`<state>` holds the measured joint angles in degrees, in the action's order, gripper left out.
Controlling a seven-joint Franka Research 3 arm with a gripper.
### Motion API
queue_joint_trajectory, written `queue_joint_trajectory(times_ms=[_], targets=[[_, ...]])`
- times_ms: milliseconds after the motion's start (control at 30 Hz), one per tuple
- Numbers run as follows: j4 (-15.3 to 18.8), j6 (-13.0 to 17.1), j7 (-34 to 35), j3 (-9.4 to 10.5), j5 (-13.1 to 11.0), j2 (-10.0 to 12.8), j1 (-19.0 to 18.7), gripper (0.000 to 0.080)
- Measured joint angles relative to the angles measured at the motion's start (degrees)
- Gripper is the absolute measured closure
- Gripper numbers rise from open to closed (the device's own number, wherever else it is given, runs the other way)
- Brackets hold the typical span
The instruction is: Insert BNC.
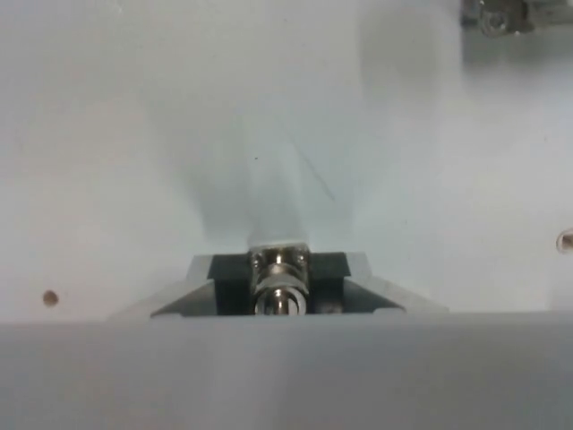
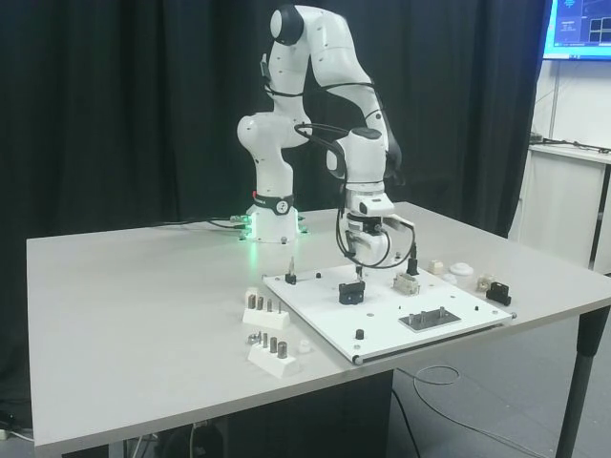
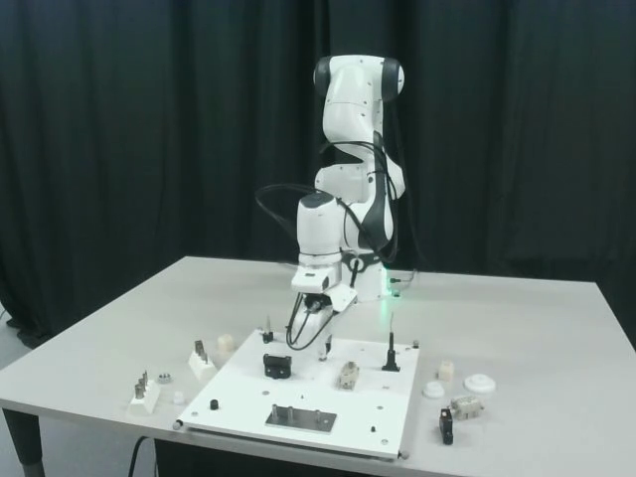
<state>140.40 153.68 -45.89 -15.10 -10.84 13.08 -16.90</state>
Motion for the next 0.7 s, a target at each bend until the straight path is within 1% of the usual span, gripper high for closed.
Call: queue_joint_trajectory(times_ms=[367,567,700], targets=[[-0.1,0.0,7.4,0.0,0.0,0.1,0.0,0.0677],[-0.2,0.0,13.8,-0.01,0.0,0.2,0.0,0.0677],[-0.2,0.0,15.8,-0.03,0.0,0.2,0.0,0.0677]])
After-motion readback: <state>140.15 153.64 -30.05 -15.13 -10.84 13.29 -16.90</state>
